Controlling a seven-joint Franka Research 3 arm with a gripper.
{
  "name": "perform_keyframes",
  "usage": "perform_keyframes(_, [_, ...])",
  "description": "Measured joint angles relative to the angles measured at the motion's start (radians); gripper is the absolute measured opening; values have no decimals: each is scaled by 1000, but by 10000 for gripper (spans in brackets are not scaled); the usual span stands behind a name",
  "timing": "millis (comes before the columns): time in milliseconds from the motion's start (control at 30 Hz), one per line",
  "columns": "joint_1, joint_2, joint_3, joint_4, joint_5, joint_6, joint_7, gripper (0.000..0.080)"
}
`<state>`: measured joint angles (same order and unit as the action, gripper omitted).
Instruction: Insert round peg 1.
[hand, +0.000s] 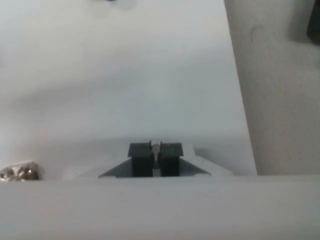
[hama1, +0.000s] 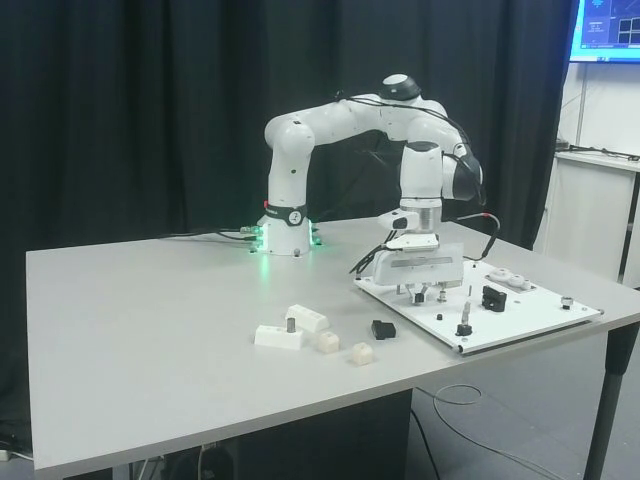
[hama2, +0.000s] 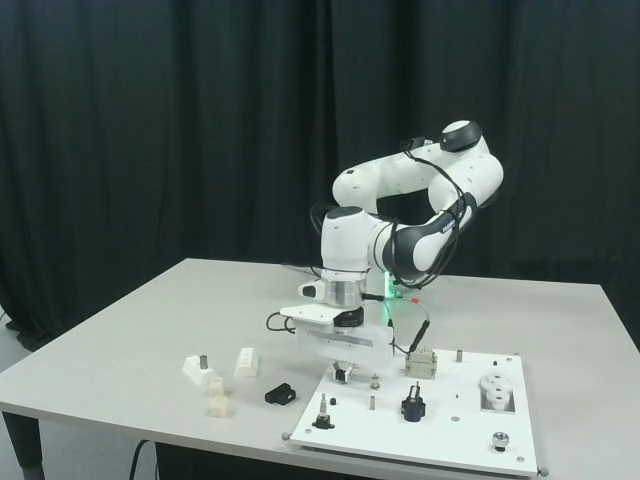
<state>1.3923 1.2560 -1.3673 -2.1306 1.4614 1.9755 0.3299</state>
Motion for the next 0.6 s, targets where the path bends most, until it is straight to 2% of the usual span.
perform_keyframes(200, [1, 0, -6, 1, -2, -5, 2, 30])
perform_keyframes(233, [2, 0, -8, 2, -3, -7, 3, 218])
perform_keyframes(367, [5, -2, -24, 4, -17, -25, 18, 218])
perform_keyframes(400, [5, -3, -28, 5, -24, -29, 24, 521])
perform_keyframes(600, [5, -11, -56, 17, -60, -64, 51, 521])
